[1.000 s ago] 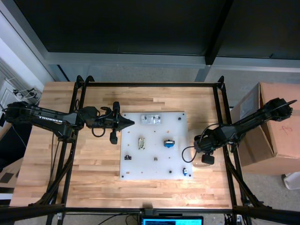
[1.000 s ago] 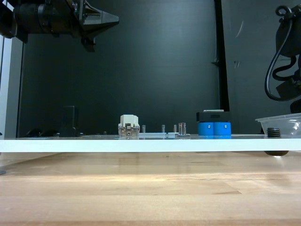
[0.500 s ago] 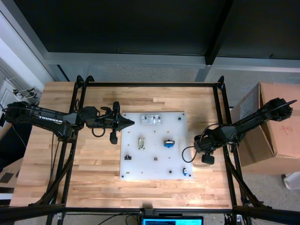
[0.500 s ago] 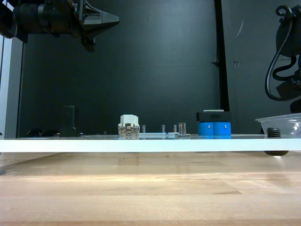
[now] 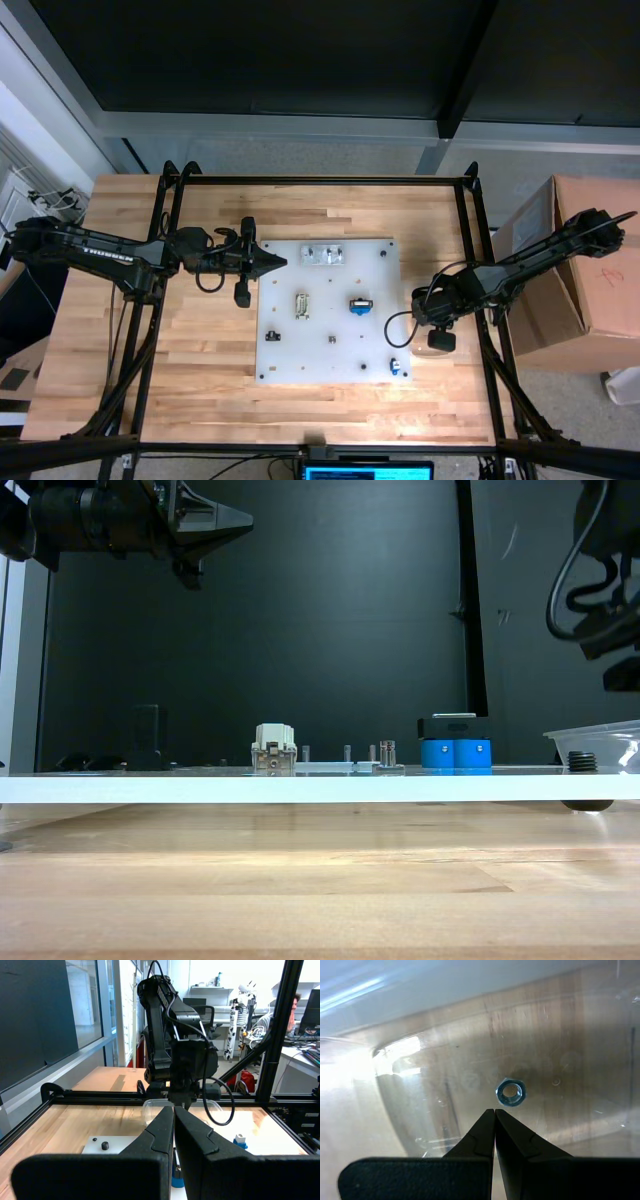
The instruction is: Pick the M12 nut and place it on its threads and fasten
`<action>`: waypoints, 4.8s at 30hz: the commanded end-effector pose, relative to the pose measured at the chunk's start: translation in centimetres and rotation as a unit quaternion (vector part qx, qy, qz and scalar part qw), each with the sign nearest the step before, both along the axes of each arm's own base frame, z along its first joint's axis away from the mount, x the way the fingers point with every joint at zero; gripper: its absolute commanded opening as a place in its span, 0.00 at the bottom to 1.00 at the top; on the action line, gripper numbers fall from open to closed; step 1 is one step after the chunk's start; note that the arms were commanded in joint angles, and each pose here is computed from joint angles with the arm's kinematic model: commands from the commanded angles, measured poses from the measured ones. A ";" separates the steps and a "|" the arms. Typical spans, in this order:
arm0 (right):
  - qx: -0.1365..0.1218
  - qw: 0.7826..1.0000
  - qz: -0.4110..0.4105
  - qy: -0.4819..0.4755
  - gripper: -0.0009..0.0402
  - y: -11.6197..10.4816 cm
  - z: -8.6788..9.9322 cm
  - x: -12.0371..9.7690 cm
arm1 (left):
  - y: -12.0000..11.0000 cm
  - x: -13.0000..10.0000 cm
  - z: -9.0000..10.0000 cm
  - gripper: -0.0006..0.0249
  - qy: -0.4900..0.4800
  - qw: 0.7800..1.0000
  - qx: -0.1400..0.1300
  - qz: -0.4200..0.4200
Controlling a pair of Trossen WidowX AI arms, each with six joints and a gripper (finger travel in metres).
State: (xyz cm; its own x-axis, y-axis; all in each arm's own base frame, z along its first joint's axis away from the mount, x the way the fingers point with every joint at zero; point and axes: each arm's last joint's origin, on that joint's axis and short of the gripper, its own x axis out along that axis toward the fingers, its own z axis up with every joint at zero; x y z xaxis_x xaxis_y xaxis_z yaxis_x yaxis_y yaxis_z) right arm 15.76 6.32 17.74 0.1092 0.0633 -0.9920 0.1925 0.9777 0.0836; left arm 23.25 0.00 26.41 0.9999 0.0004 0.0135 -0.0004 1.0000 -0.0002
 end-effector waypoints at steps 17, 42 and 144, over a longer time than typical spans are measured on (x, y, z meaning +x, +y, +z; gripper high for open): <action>-0.044 0.999 0.013 -0.007 0.18 0.1 2.9 0.6 | 0.0 0.0 0.0 0.02 0.000 1.000 0.000 0.000; -0.068 0.987 0.146 0.005 0.38 0.4 -1.0 1.4 | 0.0 0.0 0.0 0.02 0.000 1.000 0.000 0.000; -0.024 0.922 0.386 -0.002 0.03 12.5 4.7 18.0 | 0.0 0.0 0.0 0.02 0.000 1.000 0.000 0.000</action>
